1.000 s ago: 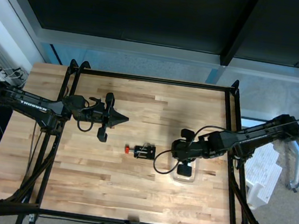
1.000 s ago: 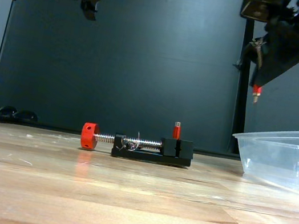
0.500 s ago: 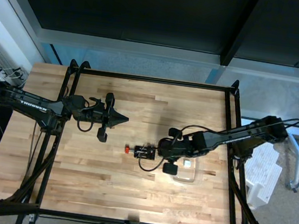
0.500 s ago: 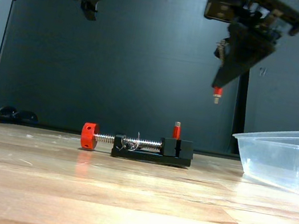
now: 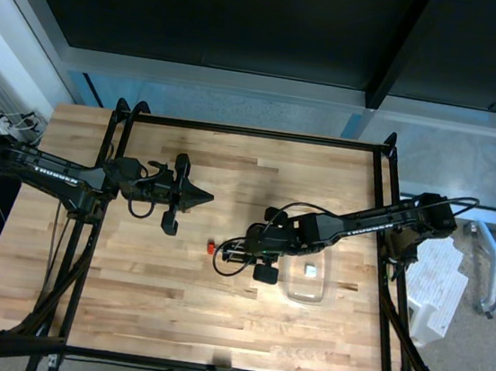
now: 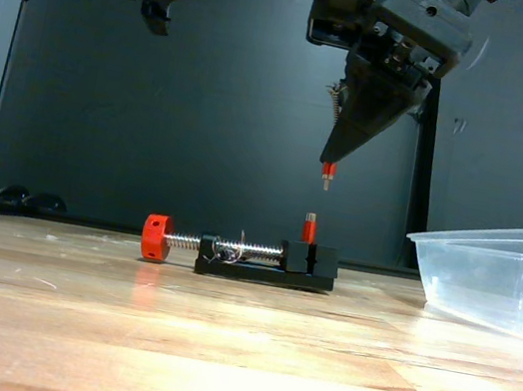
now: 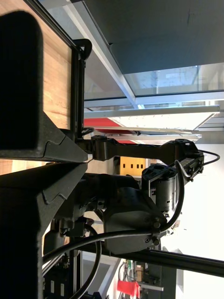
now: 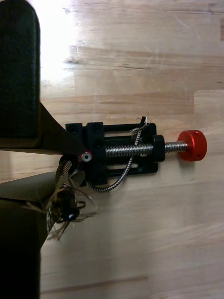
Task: Pick the RCA connector and install on taskboard
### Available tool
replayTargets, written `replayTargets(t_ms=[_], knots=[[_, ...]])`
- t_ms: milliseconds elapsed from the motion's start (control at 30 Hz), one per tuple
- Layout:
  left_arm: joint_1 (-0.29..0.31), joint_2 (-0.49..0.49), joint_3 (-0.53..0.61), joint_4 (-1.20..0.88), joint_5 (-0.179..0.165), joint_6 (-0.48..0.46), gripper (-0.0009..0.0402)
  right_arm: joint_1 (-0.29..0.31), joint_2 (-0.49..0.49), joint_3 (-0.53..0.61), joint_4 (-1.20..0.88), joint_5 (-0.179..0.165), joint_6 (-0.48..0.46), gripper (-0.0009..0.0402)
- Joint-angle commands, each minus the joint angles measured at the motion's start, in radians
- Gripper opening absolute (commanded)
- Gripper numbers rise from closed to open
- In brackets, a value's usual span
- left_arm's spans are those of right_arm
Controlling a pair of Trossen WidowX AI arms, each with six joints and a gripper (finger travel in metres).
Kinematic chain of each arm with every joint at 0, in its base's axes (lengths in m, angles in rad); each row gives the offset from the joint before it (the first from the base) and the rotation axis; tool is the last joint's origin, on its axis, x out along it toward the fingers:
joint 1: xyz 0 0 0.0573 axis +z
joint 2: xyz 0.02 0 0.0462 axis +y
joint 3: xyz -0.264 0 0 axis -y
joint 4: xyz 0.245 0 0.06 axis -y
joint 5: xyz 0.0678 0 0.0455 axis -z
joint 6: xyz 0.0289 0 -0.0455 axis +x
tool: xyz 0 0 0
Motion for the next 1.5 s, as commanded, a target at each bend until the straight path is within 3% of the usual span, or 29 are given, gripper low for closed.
replayTargets(t_ms=[33,1500], knots=[[0.0,0.0,0.0,0.0,0.0,0.0,0.0,-0.002,0.011,0.002,0.019,-0.002,-0.006,0.0],[0.0,0.0,0.0,0.0,0.0,0.0,0.0,-0.002,0.028,-0.049,0.089,0.004,-0.014,0.0]])
